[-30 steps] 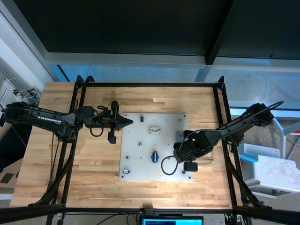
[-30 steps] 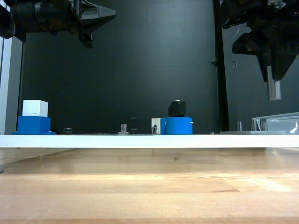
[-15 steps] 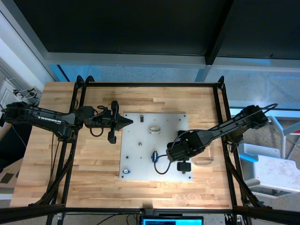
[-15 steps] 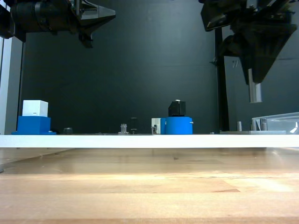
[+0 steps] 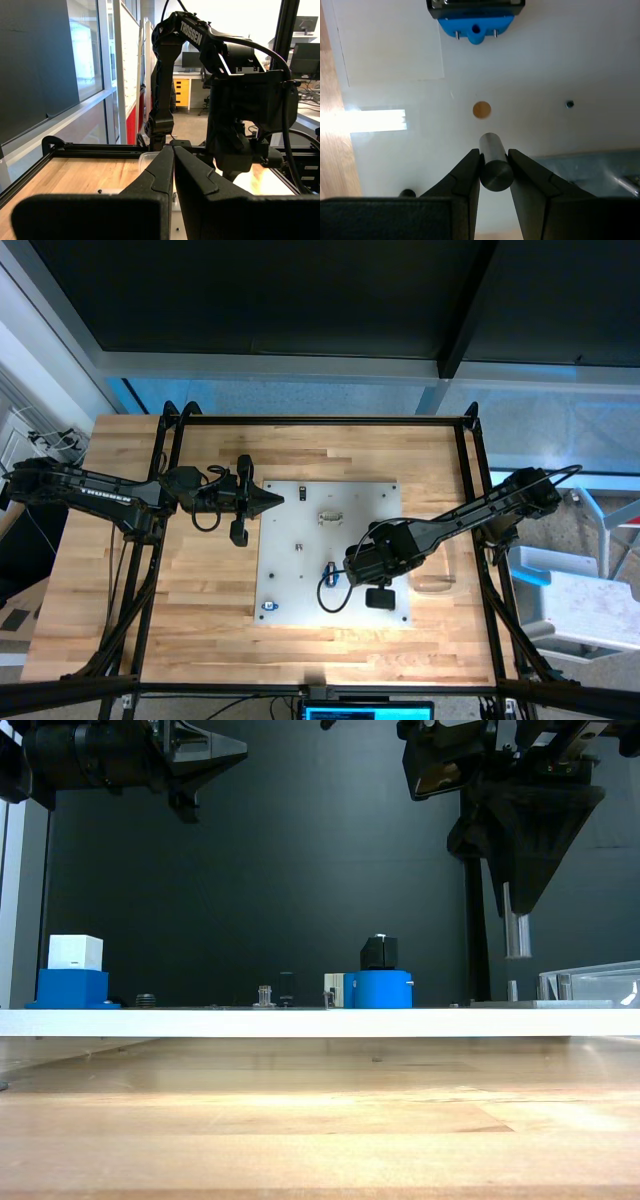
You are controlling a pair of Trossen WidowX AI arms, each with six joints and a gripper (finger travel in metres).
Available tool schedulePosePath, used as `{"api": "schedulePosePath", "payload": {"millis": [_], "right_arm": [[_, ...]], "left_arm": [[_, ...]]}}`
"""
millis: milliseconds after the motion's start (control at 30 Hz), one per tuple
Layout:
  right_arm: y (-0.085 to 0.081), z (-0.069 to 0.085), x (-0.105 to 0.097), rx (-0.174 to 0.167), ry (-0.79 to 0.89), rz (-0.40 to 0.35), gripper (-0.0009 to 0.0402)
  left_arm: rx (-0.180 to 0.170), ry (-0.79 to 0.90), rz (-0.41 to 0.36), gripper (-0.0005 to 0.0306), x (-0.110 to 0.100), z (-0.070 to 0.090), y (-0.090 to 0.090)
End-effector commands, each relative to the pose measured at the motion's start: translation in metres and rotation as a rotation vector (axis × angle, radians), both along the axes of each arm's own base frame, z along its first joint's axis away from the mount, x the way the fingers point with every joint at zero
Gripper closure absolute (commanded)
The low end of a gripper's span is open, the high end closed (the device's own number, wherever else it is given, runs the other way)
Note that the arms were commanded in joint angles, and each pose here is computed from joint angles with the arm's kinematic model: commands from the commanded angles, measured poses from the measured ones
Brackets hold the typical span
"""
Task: Pick the 16mm cylinder and place it in the taskboard
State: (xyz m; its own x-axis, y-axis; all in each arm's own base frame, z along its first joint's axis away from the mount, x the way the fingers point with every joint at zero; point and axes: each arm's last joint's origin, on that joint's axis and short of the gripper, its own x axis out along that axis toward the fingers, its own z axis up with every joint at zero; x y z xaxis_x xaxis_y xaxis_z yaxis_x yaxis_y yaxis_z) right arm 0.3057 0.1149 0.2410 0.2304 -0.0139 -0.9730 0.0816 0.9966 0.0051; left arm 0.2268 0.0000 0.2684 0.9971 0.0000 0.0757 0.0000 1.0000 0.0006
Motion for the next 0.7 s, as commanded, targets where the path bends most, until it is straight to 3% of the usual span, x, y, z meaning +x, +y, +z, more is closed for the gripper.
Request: {"api": "schedulePosePath", "payload": {"millis": [33, 700], "right_arm": [[0.001, -0.003, 0.005, 0.013, 0.006, -0.003, 0.0354], [0.002, -0.016, 0.025, 0.003, 0.022, -0.007, 0.0354]], "left_arm": [[0.000, 0.000, 0.000, 0.0300, 0.000, 0.000, 0.000], [0.000, -0.001, 0.000, 0.0300, 0.000, 0.000, 0.000]]}}
